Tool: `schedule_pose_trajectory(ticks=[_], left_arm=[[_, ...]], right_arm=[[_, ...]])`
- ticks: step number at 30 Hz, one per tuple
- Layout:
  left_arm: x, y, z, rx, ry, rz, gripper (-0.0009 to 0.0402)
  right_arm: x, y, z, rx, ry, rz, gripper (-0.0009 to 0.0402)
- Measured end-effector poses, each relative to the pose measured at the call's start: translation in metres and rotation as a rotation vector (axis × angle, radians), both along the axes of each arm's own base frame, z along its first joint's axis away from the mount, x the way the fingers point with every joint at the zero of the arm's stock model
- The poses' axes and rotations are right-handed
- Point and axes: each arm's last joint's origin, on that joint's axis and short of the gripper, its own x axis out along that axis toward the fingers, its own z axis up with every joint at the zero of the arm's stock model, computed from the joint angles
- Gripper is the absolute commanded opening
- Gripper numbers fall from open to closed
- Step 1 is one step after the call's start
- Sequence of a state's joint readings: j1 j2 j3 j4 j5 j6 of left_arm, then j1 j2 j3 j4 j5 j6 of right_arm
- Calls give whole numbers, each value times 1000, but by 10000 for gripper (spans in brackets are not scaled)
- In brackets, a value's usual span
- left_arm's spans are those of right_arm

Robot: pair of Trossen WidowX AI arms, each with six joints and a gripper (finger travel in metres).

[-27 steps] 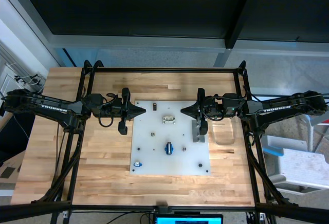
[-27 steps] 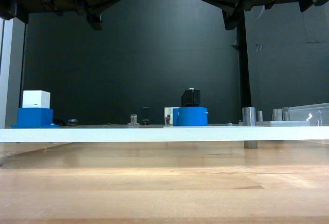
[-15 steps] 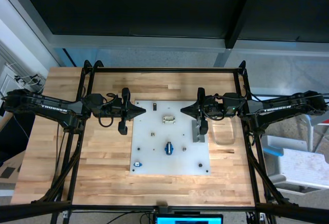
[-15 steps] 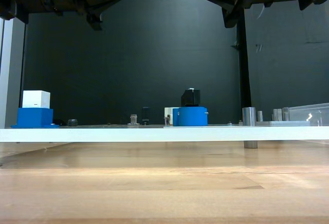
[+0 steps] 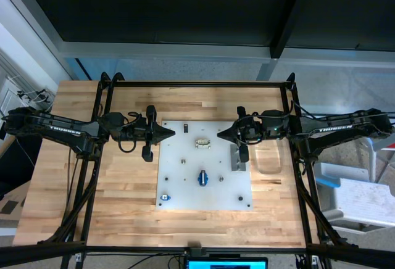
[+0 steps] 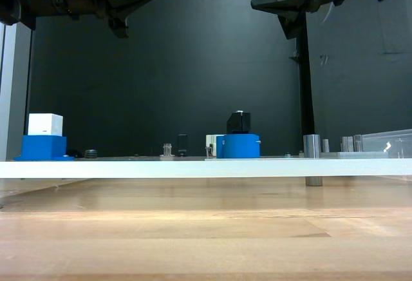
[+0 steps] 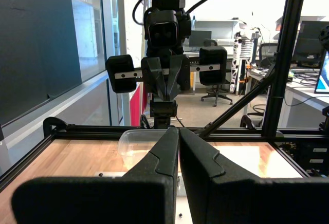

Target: Pick the 16mm cylinder and place it in the container

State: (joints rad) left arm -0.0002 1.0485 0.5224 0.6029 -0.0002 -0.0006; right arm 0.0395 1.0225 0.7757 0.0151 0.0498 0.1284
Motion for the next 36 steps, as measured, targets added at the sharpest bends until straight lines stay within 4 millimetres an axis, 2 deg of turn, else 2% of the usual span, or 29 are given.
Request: schedule_pose_trajectory(ticks=[8, 23, 29, 36], left_arm=[[0, 0, 0, 0, 0, 0, 0], [0, 0, 0, 0, 0, 0, 0], [0, 0, 0, 0, 0, 0, 0], [0, 0, 0, 0, 0, 0, 0]], right_arm=[[3, 2, 24, 3, 248, 46, 0], [22, 5, 50, 10, 748, 44, 0], [39, 11, 51, -1, 859, 58, 0], [52, 26, 39, -29, 922, 105, 11]])
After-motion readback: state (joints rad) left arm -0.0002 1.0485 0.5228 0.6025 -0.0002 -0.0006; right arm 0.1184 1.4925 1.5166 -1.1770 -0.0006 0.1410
